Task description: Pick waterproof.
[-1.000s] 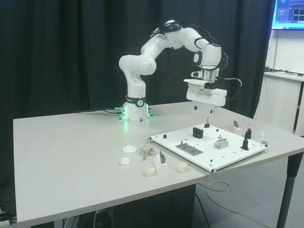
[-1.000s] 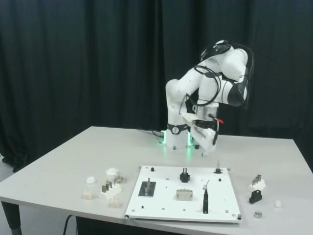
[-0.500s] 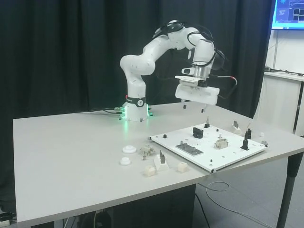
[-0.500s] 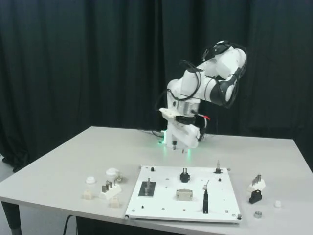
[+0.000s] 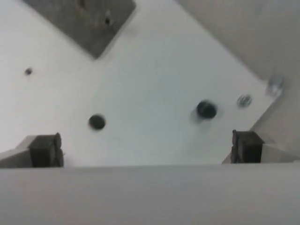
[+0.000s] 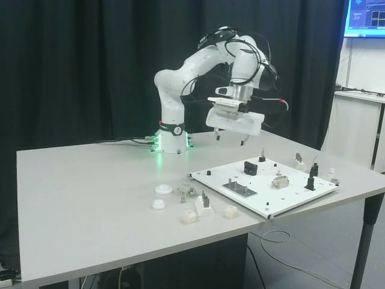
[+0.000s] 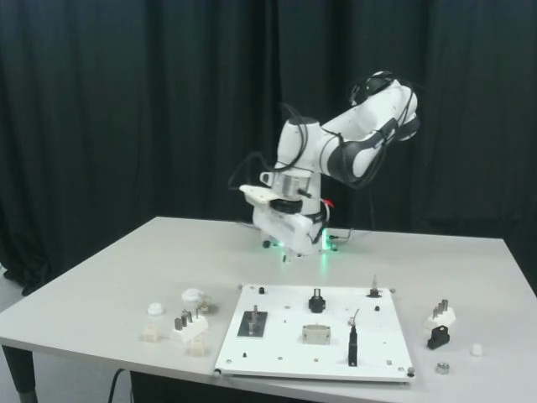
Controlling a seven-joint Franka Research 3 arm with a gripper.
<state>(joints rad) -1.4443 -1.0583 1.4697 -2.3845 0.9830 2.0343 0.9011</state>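
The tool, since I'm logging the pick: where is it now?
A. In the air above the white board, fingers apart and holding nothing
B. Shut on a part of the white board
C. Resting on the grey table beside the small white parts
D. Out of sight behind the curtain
A: the tool hangs in the air over the white board, and the wrist view shows its fingertips apart with nothing between.

We are seeing the small parts [image 6: 192,205] on the table [image 6: 84,180] too tiny to identify, so we are not telling which is the waterproof; the wrist view is blurring the white board [image 5: 154,79], and its grey plate [image 5: 89,23] is running off the edge.
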